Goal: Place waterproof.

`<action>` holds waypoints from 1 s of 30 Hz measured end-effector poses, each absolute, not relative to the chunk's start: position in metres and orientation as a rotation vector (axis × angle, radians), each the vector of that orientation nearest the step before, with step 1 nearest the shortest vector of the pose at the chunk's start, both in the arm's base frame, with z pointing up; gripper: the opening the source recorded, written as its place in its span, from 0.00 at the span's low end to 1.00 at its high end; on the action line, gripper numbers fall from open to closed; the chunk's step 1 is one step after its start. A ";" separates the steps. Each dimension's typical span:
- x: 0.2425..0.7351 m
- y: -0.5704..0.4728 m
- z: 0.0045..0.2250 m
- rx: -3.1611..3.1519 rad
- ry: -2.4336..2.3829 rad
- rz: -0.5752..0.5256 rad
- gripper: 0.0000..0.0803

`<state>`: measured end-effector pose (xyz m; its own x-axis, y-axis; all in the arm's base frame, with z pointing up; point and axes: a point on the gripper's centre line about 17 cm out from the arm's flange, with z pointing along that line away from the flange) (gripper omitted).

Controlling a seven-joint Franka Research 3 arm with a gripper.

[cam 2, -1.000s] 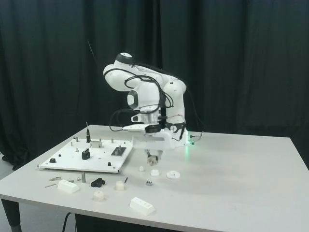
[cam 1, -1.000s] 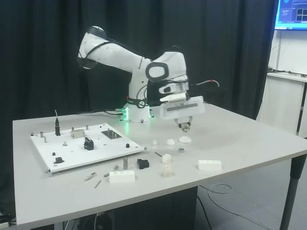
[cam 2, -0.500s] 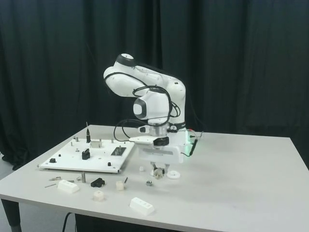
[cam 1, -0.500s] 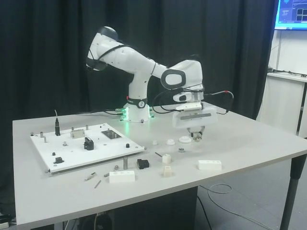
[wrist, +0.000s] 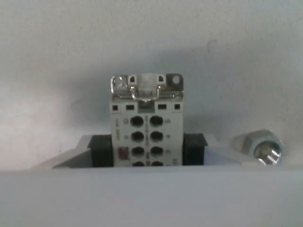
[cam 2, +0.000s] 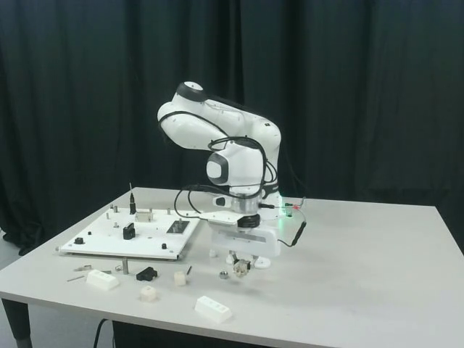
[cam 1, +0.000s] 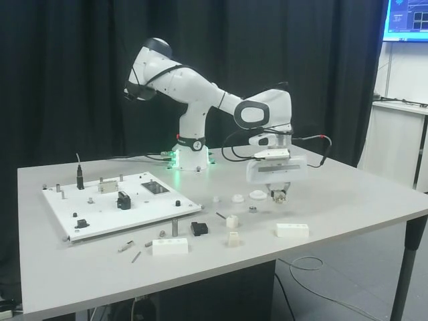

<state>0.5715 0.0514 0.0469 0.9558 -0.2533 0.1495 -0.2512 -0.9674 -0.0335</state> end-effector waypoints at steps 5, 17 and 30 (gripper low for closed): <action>0.573 0.051 0.041 -3.108 0.375 -0.246 0.39; 0.576 0.051 0.031 -3.129 0.320 -0.252 0.39; 0.581 0.048 0.024 -3.124 0.324 -0.248 0.60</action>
<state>0.5806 0.0481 0.0240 0.9664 -0.2034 0.1569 -0.2049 -0.9788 -0.0072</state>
